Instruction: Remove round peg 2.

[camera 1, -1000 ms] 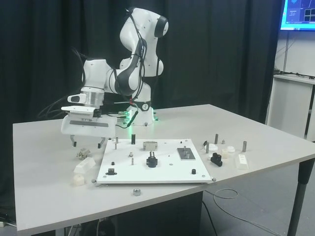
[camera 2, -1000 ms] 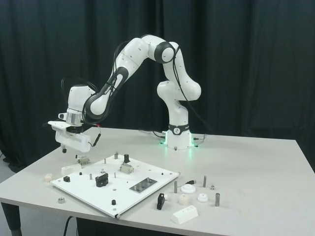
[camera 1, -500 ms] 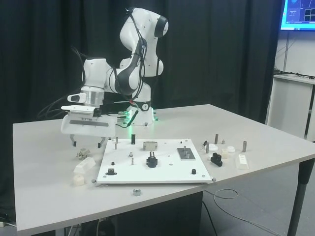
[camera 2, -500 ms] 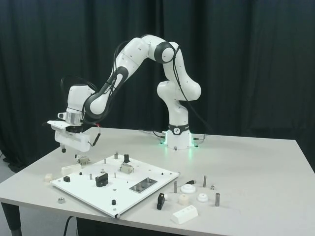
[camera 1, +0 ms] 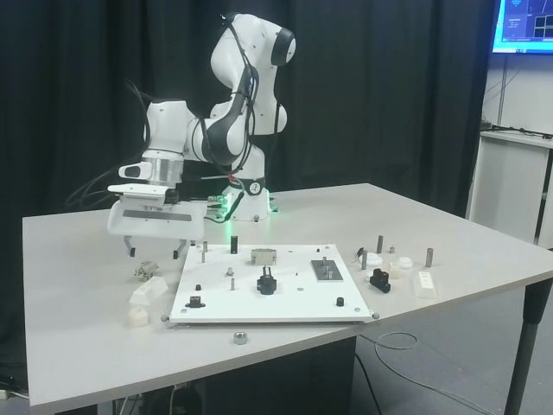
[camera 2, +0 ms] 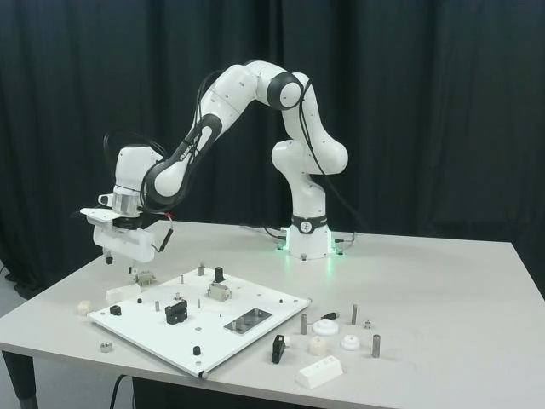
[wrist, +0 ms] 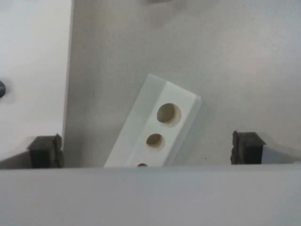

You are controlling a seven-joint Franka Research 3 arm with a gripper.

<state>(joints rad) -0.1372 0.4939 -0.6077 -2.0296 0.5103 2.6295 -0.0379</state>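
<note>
- Not much has changed in the last second: the gripper has crept up a touch, and it's off the assembly board side, over the white block with holes.
- Fingers spread wide apart, nothing between them.
- Can't tell which one is round peg 2; one upright peg stands at the board's near corner, beside the gripper.
- Arm folded low, wrist pointing straight down. My guess: it's moving on.
</note>
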